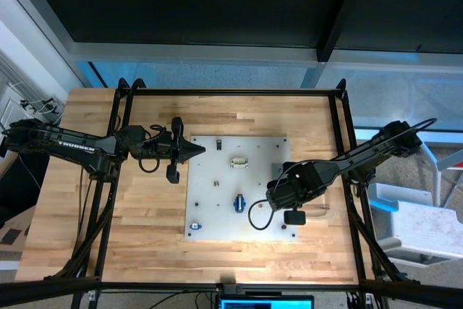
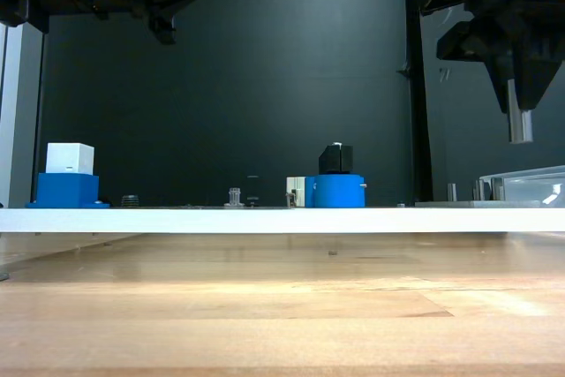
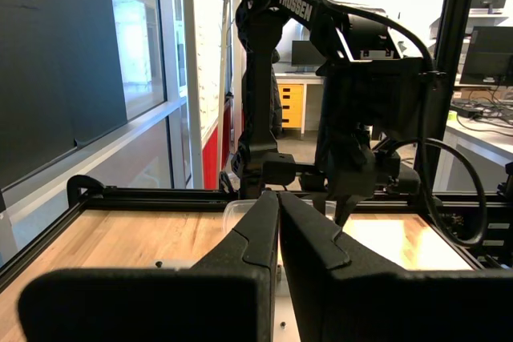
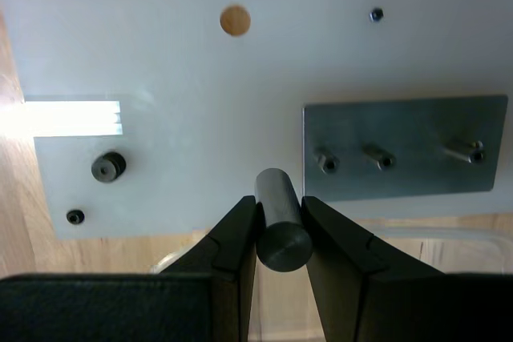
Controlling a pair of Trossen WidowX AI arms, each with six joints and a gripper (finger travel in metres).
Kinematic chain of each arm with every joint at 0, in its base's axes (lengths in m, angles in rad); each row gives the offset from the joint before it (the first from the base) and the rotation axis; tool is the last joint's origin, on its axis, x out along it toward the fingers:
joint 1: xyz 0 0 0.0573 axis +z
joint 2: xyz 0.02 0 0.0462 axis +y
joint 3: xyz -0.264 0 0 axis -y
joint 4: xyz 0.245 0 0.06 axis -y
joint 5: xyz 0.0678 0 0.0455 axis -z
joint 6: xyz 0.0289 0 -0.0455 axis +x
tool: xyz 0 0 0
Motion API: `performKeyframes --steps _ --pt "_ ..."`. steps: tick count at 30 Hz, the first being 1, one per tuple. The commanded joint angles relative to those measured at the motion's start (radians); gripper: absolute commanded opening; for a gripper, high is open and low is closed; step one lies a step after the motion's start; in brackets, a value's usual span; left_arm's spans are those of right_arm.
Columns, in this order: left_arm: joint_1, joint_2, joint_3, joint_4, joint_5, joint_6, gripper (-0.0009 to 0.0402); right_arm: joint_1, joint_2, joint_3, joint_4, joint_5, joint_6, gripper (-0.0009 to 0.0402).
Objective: Pick the 16mm cylinder and place it in the taskboard
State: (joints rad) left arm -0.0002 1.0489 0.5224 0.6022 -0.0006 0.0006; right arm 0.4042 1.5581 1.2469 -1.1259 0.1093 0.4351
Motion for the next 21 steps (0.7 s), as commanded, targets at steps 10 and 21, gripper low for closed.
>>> performKeyframes --steps 10,21 --pt "0.000 0.000 0.000 0.000 0.000 0.000 0.0000 -0.019 0.087 0.053 0.056 -0.006 -0.006 0.0012" --pt "0.000 0.000 0.000 0.000 0.000 0.000 0.0000 -0.034 0.124 0.093 0.064 -0.008 -0.007 0.0012"
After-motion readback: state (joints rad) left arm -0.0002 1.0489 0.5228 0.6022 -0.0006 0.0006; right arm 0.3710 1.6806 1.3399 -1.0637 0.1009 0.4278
